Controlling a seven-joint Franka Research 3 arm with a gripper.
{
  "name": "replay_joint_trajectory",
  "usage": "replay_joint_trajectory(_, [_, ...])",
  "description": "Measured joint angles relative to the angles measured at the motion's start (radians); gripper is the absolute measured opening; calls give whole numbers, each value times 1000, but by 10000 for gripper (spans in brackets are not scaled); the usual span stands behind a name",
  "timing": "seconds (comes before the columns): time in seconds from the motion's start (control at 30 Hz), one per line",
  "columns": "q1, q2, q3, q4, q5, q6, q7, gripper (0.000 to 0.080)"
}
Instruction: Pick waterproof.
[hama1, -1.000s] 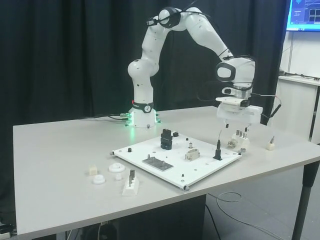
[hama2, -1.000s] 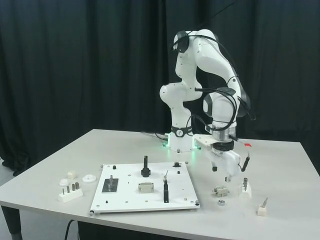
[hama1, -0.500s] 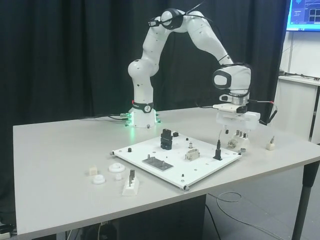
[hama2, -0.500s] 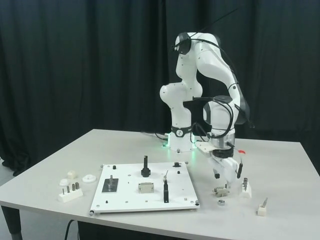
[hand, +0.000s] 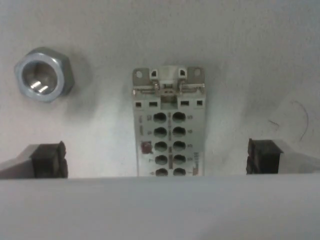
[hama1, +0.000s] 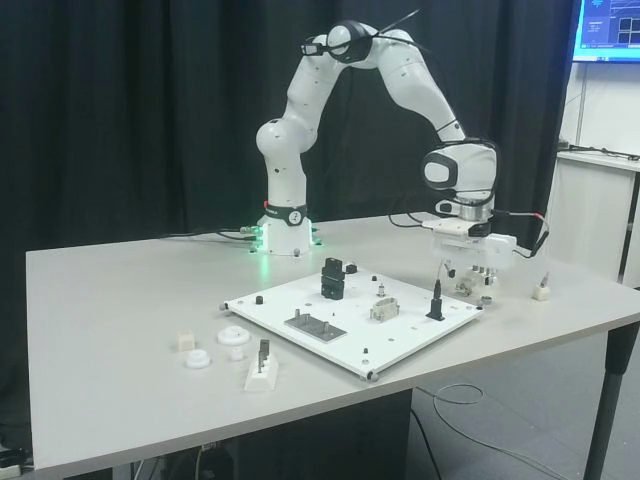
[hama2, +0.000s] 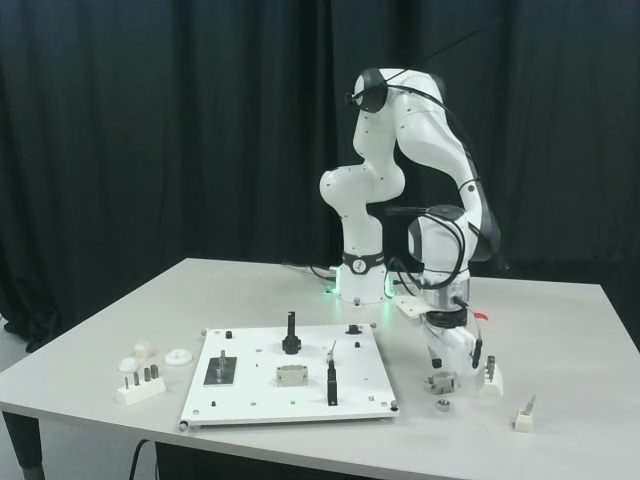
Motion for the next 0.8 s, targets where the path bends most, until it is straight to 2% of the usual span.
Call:
replay_joint_trajectory(0.33, [0,21,6,-2,12,17,3,800])
replay_joint_trajectory(0.37, [0,23,5,-2,20,18,6,523])
replay_joint_trajectory(0.53, [0,31,3,-2,52,23,9,523])
replay_joint_trajectory(0.57, [-1,31,2,-1,55,25,9,320])
replay_joint_trajectory(0.8, [-1,23,-11,9,60,28,8,313])
